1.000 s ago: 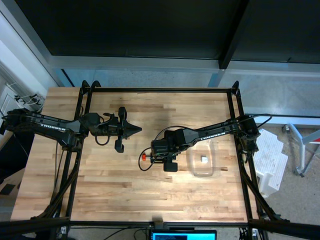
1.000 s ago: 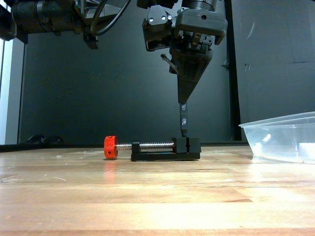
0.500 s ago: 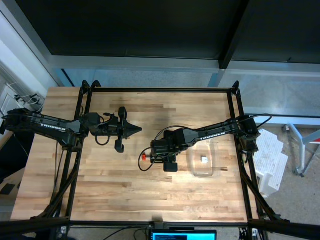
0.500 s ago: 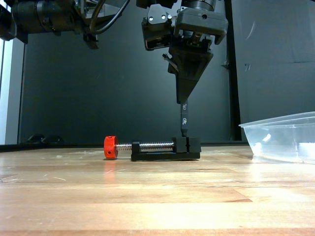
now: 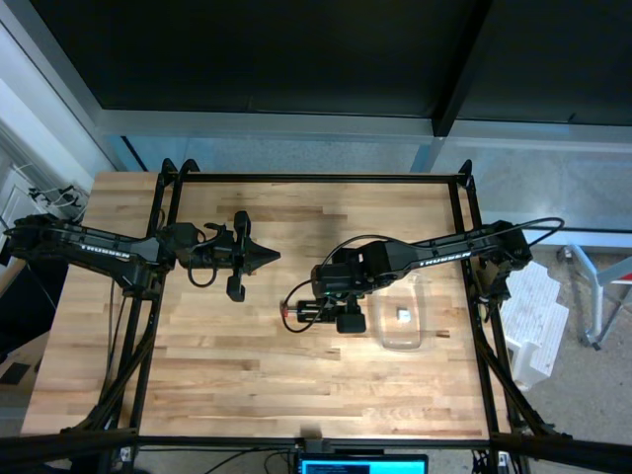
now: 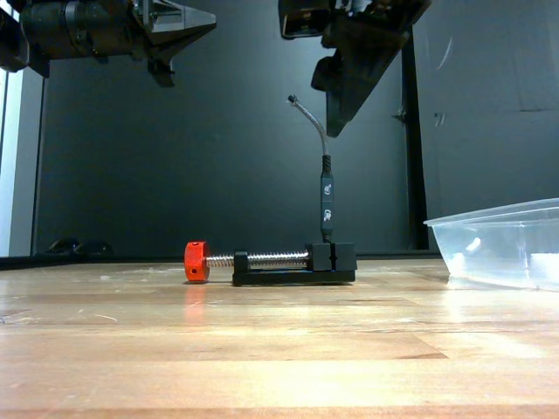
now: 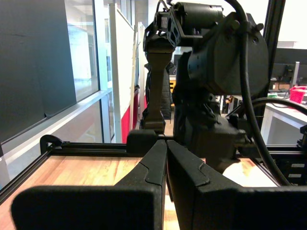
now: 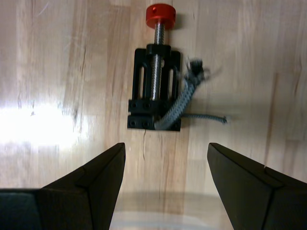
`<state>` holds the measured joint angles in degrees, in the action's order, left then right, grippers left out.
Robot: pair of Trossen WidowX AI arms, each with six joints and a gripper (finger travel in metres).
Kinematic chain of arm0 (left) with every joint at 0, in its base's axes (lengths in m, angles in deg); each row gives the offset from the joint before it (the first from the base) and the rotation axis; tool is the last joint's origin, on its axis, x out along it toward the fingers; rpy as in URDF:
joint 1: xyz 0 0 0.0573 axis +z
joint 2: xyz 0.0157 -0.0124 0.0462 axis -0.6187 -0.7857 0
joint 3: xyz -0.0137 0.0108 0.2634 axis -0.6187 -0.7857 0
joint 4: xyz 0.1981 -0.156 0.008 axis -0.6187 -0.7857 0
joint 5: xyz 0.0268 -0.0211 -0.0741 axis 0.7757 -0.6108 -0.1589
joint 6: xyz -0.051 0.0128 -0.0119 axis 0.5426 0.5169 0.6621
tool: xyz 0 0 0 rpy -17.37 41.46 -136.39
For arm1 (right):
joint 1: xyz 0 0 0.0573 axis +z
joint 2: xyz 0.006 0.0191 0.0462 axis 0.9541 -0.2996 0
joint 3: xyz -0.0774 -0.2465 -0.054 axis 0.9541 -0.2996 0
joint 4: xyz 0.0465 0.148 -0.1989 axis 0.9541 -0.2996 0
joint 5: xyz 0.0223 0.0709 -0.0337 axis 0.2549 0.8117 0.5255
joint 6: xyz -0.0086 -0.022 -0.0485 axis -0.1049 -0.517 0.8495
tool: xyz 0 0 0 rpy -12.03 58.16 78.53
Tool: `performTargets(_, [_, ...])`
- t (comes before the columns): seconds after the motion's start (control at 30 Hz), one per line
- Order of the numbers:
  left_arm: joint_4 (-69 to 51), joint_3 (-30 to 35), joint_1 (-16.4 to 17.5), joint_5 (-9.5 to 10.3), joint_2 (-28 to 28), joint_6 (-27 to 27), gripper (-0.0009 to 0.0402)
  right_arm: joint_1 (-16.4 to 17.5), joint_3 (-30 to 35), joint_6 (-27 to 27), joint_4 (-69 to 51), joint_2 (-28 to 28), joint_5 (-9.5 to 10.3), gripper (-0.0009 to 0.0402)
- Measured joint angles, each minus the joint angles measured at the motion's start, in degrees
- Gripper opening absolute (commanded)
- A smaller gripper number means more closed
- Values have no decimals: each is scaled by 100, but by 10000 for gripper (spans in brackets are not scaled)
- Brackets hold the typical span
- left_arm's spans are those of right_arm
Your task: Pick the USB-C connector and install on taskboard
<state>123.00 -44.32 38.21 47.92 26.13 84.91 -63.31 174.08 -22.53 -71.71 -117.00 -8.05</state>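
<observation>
The taskboard [image 6: 293,263], a small black block with an orange-red knob [image 6: 196,261] on a screw, lies mid-table. The USB-C connector [image 6: 326,202] stands upright in the end of the block away from the knob, its curved tail free. My right gripper [image 6: 345,87] hangs above it and slightly right, clear of it. The right wrist view shows that gripper [image 8: 165,148] open and empty, over the taskboard [image 8: 153,91] and the connector [image 8: 178,106]. From above, the right gripper [image 5: 343,299] partly covers the taskboard [image 5: 304,312]. My left gripper [image 7: 166,158] is shut and empty, parked high at the left [image 5: 259,257].
A clear plastic tray [image 5: 381,334] holding a small white square piece [image 5: 403,315] sits just right of the taskboard, and the low view shows it [image 6: 498,249] at the right edge. A black frame [image 5: 316,179] borders the table.
My right gripper has let go of the connector, opened, risen and shifted slightly right. The connector stays upright in the taskboard with its curved tail now showing. The left arm has not moved.
</observation>
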Motion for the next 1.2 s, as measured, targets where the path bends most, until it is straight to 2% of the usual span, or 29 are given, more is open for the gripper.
performTargets(0.2, [2,0,0,0,2,0,0,-7,2,22,-28,284,-2,237])
performTargets(0.33, [0,-2,0,0,0,2,0,-35,-48,136,-4,407,0,211])
performTargets(0.43, [0,0,0,2,2,2,0,-136,-221,232,46,577,72,170])
performTargets(0.57, [0,0,0,2,2,0,0,-435,-697,295,439,994,474,98])
performTargets(0.73, [2,0,0,2,0,0,0,-647,-1484,463,1622,1797,485,-2])
performTargets(0.93, [0,-2,0,2,0,0,0,-682,-2330,715,3147,2553,463,0])
performTargets(1.2, [2,-2,0,0,2,0,0,-857,-3314,841,5086,3272,450,0])
